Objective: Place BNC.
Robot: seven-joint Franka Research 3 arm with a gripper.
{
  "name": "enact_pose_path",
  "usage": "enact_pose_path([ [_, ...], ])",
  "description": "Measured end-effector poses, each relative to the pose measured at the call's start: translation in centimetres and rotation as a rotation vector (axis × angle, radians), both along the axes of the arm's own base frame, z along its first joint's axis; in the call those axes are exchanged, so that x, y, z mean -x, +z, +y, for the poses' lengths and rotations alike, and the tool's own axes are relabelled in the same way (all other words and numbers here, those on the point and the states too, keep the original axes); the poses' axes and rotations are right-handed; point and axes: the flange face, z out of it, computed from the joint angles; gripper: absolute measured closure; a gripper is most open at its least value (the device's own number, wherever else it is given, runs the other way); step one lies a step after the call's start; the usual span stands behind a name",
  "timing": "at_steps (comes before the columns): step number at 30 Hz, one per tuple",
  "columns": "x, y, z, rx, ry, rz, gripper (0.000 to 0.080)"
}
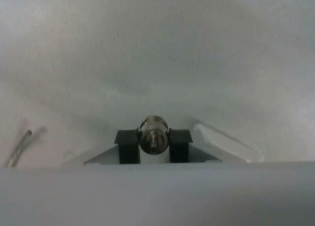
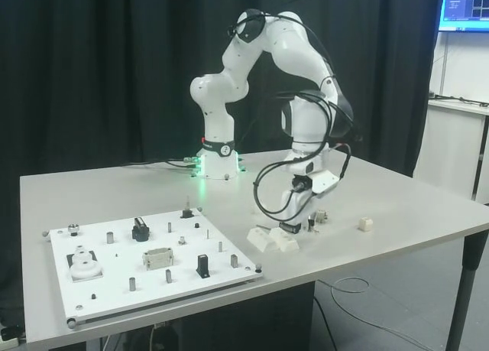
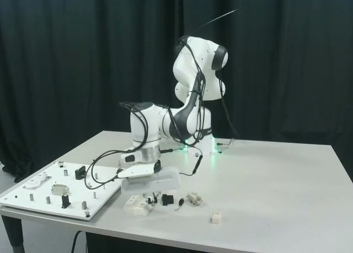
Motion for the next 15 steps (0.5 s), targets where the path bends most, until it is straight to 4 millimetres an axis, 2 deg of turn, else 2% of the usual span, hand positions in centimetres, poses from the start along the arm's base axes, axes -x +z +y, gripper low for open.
enact_pose_path([
  [15, -0.1, -3.0, 2.5, 0.003, 0.013, 0.0, 0.0678],
])
